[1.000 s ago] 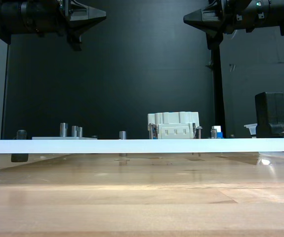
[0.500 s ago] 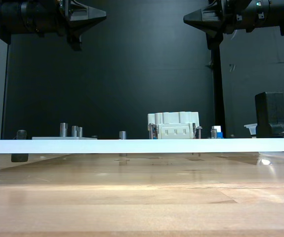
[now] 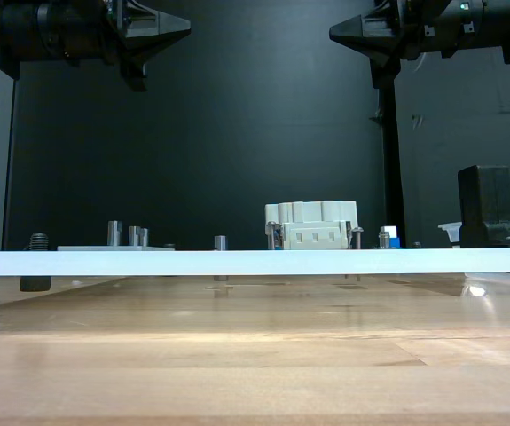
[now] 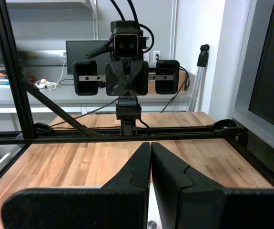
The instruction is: Remove the 16mm bar from the taskboard and place in the container
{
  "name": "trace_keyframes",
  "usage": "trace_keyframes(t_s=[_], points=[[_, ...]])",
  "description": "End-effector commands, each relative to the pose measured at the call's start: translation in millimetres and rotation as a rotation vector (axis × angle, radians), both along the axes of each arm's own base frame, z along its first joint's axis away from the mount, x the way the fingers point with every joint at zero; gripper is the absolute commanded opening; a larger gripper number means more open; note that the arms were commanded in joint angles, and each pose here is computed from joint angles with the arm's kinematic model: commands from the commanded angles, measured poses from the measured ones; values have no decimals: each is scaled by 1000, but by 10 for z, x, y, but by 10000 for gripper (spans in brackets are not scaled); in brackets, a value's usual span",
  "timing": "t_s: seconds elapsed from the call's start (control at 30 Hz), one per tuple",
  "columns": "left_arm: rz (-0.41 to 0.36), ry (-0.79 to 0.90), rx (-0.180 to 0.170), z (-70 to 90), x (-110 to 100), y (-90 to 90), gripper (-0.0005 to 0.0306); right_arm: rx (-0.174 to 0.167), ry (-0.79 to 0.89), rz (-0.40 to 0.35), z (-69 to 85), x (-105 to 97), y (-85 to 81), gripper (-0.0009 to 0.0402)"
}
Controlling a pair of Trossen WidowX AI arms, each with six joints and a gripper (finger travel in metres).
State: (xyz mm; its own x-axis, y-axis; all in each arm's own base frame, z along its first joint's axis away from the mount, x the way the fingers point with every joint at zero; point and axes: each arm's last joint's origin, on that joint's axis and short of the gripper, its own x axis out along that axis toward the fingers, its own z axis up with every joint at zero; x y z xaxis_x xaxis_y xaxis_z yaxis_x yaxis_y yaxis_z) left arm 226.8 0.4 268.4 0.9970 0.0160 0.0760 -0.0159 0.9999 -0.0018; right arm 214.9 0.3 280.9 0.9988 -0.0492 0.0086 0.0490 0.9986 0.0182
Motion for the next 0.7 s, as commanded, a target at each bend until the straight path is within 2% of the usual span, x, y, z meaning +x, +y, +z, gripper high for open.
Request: trace_keyframes(t_s=[0.03, 0.07, 0.27, 0.47, 0.53, 0.7], points=[[0, 0, 0, 1, 0, 1, 0, 35, 22, 25, -21, 0, 37, 0], [0, 0, 0, 1, 0, 0, 0, 48, 41, 31, -29, 1, 53, 0], [0, 0, 0, 1, 0, 1, 0, 74, 204, 54, -46, 33, 140, 0], [0, 0, 0, 1, 0, 0, 0, 88, 361, 76, -26, 139, 227, 0], [0, 0, 0, 1, 0, 1, 0, 103, 422, 78, -29, 180, 254, 0], [0, 0, 0, 1, 0, 1, 0, 89, 549, 98, -28, 270, 340, 0]])
